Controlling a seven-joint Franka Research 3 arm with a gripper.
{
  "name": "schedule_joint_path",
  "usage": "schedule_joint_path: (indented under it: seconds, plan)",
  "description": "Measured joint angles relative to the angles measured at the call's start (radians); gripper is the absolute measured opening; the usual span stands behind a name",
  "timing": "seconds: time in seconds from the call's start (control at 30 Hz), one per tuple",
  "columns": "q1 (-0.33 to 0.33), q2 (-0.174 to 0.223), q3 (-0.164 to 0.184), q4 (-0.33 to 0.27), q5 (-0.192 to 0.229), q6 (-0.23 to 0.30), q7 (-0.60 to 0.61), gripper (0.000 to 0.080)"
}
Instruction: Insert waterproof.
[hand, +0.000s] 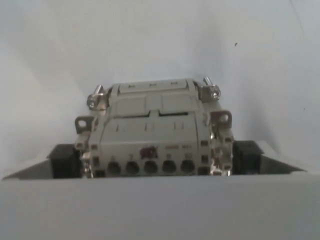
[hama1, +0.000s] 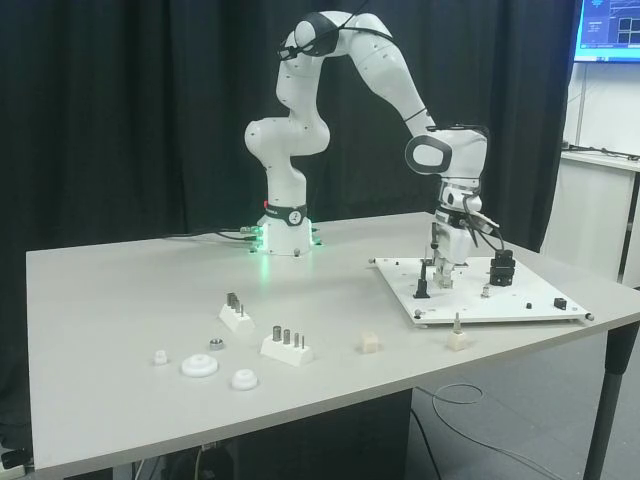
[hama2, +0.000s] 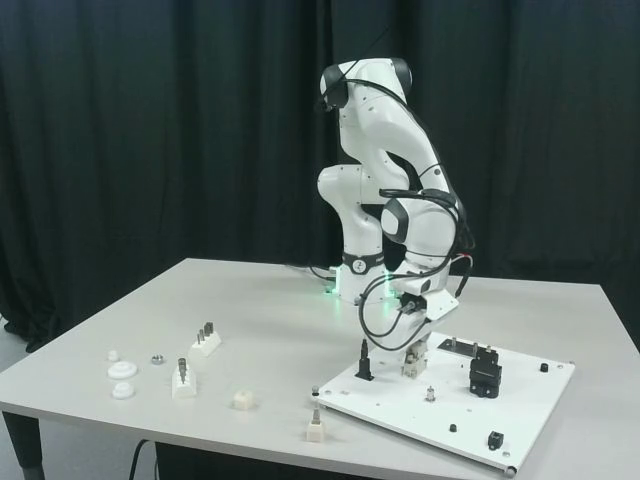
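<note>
I have the white arm's gripper (hama1: 443, 272) low over the white square board (hama1: 520, 305) at the table's far end, and I judge this to be the insertion step itself: carrying the part down to its seat. In the wrist view the grey block-shaped waterproof connector (hand: 152, 132), with a row of five round sockets along its face and metal screws at its upper corners, sits between the two black fingertip pads (hand: 64, 160), one at each side of it; the jaws look closed on its flanks, pinching it. From the room views the connector hangs just above the board or barely touching it; I cannot tell which, nor can I see the socket it must enter.

The next move, as I read it, calls for a straight, slow descent with the connector kept level, since a tilted body of this shape would likely jam.

Close by on the board stand a short black post (hama1: 422, 288) to one side and a black blocky fixture (hama1: 501, 270) to the other; both are near enough to mind. Well apart on the grey table (hama1: 120, 300) lie a white holder with metal pins (hama1: 287, 345), a second pin holder (hama1: 236, 312), white round discs (hama1: 199, 366) and a small pale cube (hama1: 368, 342), none in the way.
</note>
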Motion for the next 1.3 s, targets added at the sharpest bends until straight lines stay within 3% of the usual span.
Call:
schedule_joint_path:
  seconds: [0.13,0.17,0.47,0.5,1.07,1.3]
  plan:
    - [0.000,0.009,0.000,0.003,-0.008,0.004,-0.007,0.0617]
    - [0.000,0.011,0.000,0.004,-0.012,0.004,-0.007,0.0756]
    - [-0.001,0.015,-0.001,0.020,-0.018,-0.007,-0.007,0.0756]
    - [-0.001,0.014,-0.001,0.023,-0.018,-0.012,-0.007,0.0798]
    - [-0.001,-0.012,0.037,0.092,0.006,-0.210,0.023,0.0800]
    - [-0.003,-0.040,0.040,0.101,0.008,-0.258,0.046,0.0800]
